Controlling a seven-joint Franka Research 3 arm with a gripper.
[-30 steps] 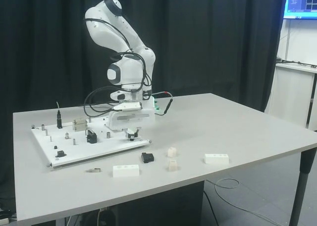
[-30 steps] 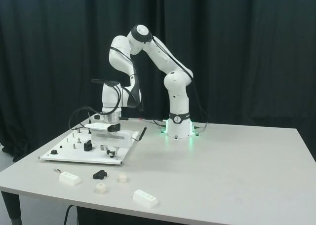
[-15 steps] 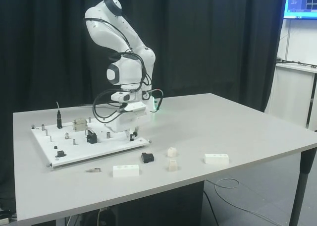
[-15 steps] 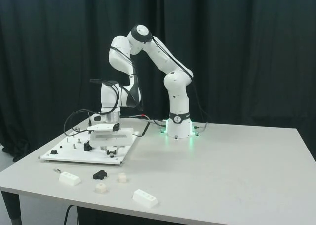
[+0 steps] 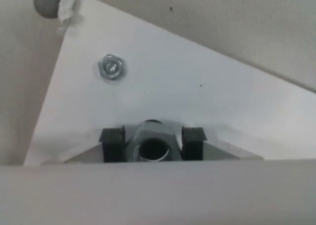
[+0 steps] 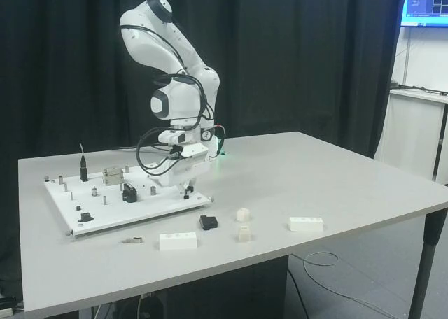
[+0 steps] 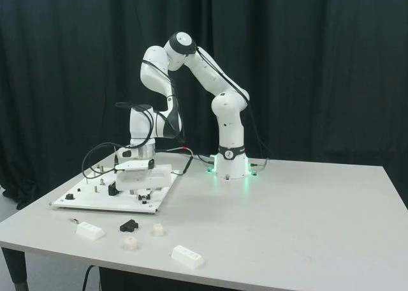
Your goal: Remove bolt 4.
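Here, the gripper (image 5: 152, 145) stands low over a corner of the white board (image 5: 207, 101) on the grey desk (image 6: 315, 179), its black fingers (image 5: 112, 144) pinching the hexagonal head of the bolt (image 5: 150, 142). Its shank is hidden beneath the head. A smaller hex bolt (image 5: 111, 67) sits nearby on the board.

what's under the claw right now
A hex bolt sits between the claw's black fingers, on the white board. Its shank and hole are hidden by the head.
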